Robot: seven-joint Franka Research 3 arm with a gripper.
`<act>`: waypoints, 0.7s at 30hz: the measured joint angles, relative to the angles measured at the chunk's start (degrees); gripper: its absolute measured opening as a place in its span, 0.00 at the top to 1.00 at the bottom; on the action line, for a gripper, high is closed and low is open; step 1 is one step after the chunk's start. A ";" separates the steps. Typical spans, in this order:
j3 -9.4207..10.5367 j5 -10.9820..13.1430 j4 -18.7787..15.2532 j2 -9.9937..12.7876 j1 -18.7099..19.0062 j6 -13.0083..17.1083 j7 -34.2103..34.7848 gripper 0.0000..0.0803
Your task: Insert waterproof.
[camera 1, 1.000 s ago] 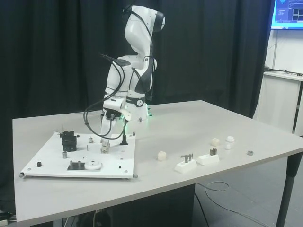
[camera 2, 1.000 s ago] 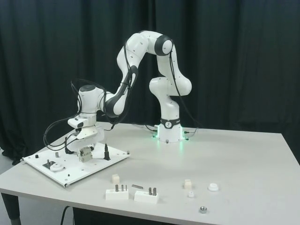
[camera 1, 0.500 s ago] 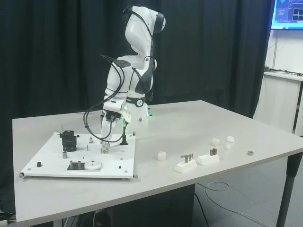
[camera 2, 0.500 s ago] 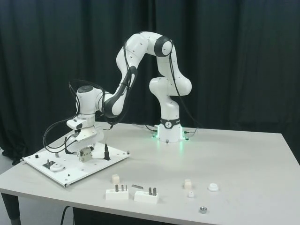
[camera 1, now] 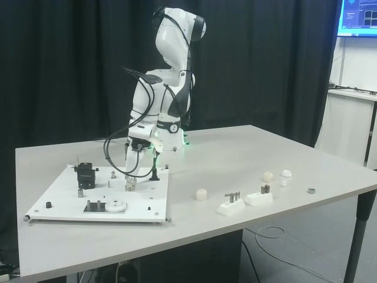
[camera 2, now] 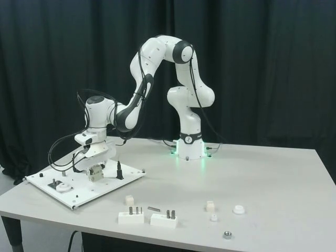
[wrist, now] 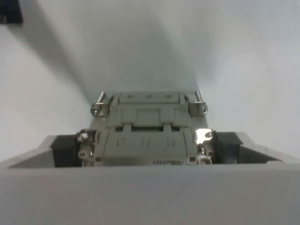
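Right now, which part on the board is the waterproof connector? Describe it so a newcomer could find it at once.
Find the white board at the table's end away from the loose parts. The waterproof connector stands on it directly beneath the hand. Unlike the black block and the flat white gear nearby, it is a grey ribbed housing with metal screws at its corners.

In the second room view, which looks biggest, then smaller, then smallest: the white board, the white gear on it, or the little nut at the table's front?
1. White board, by far the biggest.
2. White gear.
3. Nut, smallest, though it sits nearer the camera.
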 joint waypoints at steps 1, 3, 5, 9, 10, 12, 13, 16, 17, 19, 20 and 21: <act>0.00 0.00 -0.01 0.00 0.00 -0.01 -0.03 0.24; 0.00 0.00 0.00 0.00 -0.01 -0.03 -0.08 0.24; 0.00 0.00 -0.01 -0.03 -0.01 -0.05 -0.14 0.24; 0.00 0.00 0.00 -0.23 -0.01 -0.30 -0.19 0.09; -0.01 0.00 0.00 -0.32 0.00 -0.46 -0.19 0.09; -0.04 0.00 0.06 -0.57 0.00 -1.03 -0.19 0.09; -0.07 0.00 0.09 -0.74 0.00 -1.38 -0.19 0.02; -0.24 0.00 0.13 -1.45 0.00 -2.38 -0.08 0.02; -0.34 0.00 0.14 -1.75 0.00 -2.69 0.09 0.02; -0.57 0.00 0.16 -2.40 0.00 -3.43 0.81 0.01; -0.69 0.00 0.16 -2.78 0.00 -3.82 1.41 0.01; -0.79 0.00 0.16 -3.13 0.00 -4.15 1.99 0.01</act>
